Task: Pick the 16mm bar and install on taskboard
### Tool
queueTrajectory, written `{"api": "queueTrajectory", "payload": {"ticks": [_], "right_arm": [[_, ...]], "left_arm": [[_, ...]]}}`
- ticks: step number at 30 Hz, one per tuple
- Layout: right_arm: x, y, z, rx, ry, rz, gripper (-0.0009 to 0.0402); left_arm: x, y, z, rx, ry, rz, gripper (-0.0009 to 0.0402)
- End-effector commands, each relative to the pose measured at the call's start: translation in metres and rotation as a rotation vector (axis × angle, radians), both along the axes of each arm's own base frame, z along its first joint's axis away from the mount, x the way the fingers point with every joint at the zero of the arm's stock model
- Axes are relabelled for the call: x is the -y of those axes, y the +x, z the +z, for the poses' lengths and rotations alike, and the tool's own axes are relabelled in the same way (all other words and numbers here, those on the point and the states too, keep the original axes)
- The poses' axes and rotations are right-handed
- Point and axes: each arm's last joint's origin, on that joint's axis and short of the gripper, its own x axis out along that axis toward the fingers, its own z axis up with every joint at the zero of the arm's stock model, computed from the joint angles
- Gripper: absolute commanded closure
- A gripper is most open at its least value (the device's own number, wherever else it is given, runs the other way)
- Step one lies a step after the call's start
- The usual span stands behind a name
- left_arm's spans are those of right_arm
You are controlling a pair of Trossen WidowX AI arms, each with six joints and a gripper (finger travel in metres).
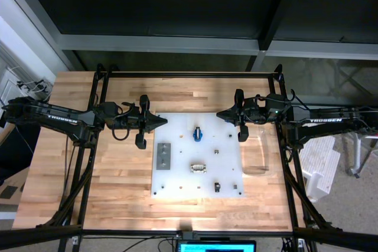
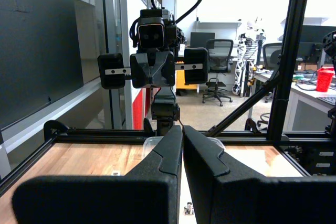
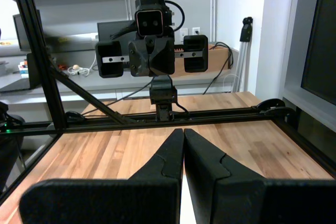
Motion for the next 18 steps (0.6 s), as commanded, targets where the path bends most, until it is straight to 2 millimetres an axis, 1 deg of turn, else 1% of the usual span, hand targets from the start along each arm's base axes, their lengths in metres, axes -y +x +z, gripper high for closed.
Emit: {"api": "queueTrajectory", "payload": {"ticks": [1,18], "right_arm": [[-0.0001,0.0,-0.0002,0.0,0.01,0.001,0.0393],[0.0,0.0002,0.0016,0.005,0.013,0.0,0.0393]], "left_arm": [[0.0,0.0001,0.0,0.0,0.0,0.0,0.0393],[-0.0001,0.0001,0.0,0.0,0.0,0.0,0.0393]]}}
